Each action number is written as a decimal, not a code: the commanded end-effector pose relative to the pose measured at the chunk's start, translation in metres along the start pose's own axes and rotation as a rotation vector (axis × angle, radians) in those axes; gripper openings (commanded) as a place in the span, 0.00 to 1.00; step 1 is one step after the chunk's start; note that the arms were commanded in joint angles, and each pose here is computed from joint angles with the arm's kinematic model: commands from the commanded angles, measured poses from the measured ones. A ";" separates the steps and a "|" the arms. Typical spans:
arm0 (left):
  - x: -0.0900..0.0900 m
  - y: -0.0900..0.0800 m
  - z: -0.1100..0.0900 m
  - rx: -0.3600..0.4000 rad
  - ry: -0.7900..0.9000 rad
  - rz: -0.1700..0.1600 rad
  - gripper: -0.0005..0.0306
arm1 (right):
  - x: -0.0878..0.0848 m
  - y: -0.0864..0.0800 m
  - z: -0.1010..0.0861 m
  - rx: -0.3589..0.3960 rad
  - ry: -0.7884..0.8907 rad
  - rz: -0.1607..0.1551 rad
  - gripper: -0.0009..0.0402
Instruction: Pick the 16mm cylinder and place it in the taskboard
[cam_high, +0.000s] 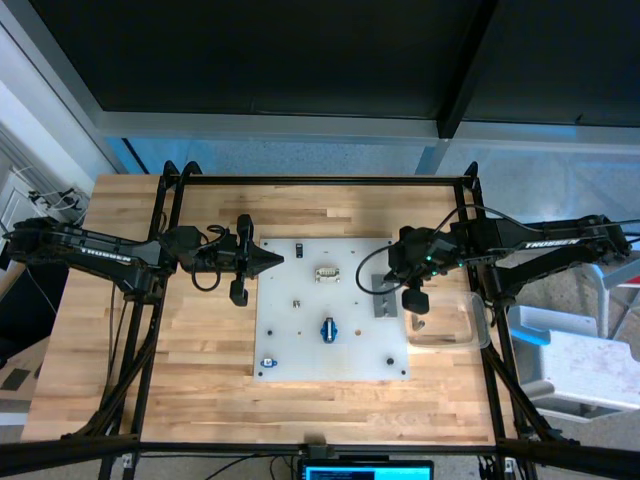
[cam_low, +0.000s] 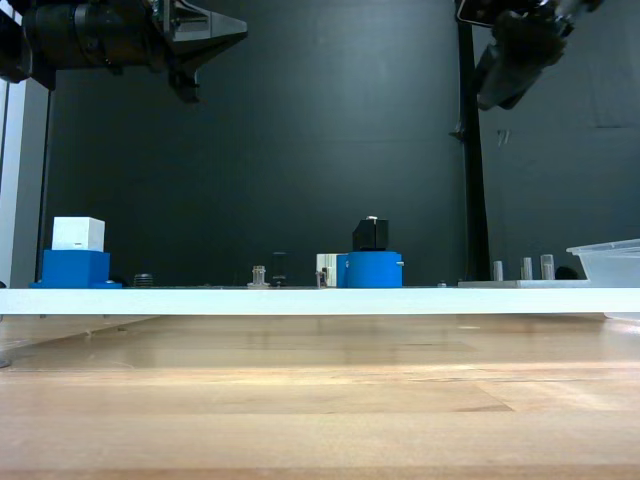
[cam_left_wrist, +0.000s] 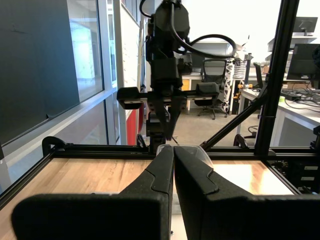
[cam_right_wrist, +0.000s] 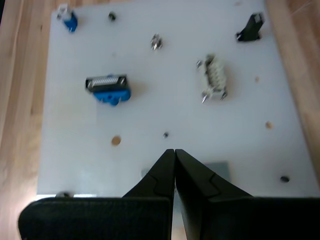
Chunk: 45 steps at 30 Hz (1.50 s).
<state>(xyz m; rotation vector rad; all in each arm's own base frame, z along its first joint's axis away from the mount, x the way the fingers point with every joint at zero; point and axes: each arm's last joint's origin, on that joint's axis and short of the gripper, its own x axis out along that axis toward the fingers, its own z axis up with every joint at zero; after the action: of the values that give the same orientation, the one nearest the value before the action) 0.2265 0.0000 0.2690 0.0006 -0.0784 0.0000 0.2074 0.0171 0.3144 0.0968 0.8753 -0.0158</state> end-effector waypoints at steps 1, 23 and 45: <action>0.000 0.000 0.000 0.000 0.000 0.000 0.02 | 0.000 0.004 -0.004 0.009 0.035 0.010 0.02; 0.000 0.000 0.000 0.000 0.000 0.000 0.02 | -0.003 0.028 -0.033 -0.031 0.295 0.032 0.02; 0.000 0.000 0.000 0.000 0.000 0.000 0.02 | 0.005 0.045 -0.046 -0.098 0.458 0.011 0.02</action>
<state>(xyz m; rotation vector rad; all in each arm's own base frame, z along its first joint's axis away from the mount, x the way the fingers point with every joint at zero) 0.2265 0.0000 0.2690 0.0006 -0.0784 0.0000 0.1777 0.0659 0.2849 0.0135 1.3304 0.0621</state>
